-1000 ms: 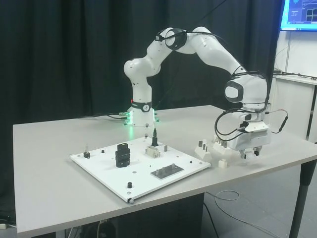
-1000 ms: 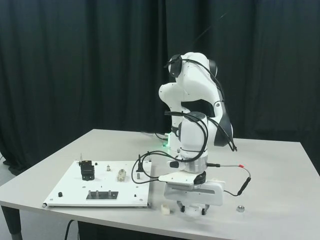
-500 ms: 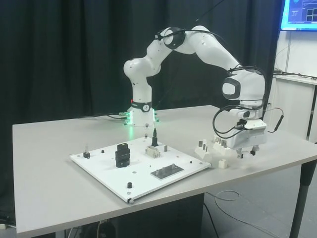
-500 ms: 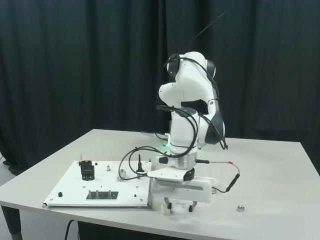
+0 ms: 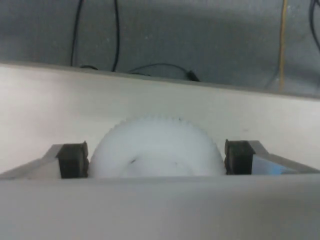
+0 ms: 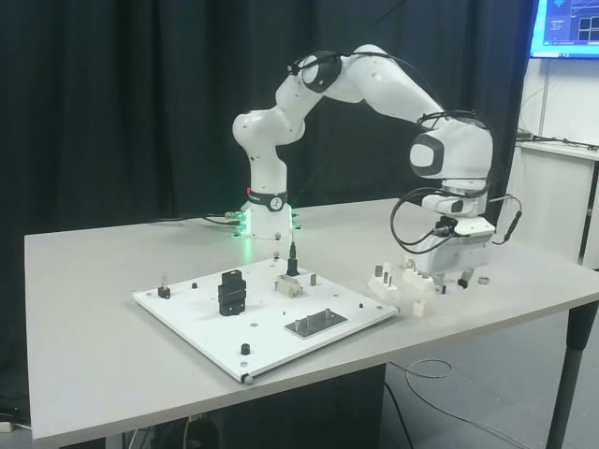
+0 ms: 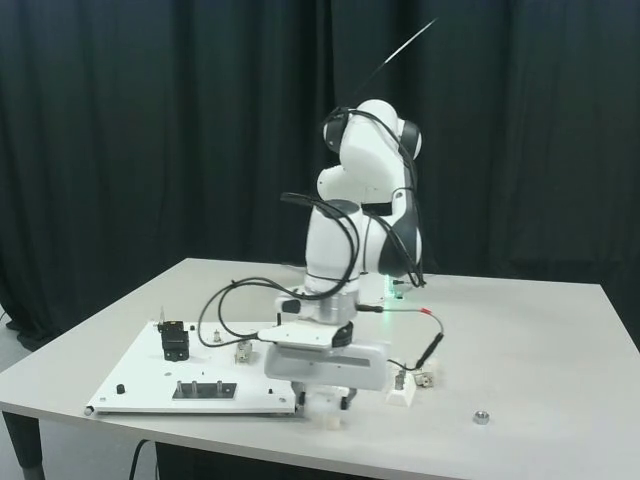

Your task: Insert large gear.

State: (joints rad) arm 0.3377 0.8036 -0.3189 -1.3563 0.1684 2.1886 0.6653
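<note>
The jaws grip the large gear (image 5: pixel 156 149) at opposite rim teeth, its toothed edge facing outward.

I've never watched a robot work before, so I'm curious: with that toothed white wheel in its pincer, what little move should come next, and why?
Probably keep carrying it sideways toward the white board. The wrist view shows the large gear clamped between the two black pads of the pincer, so it is already picked up. The arm hangs beside the board, near the small white holder, not yet over the pegs where parts mount.
</note>
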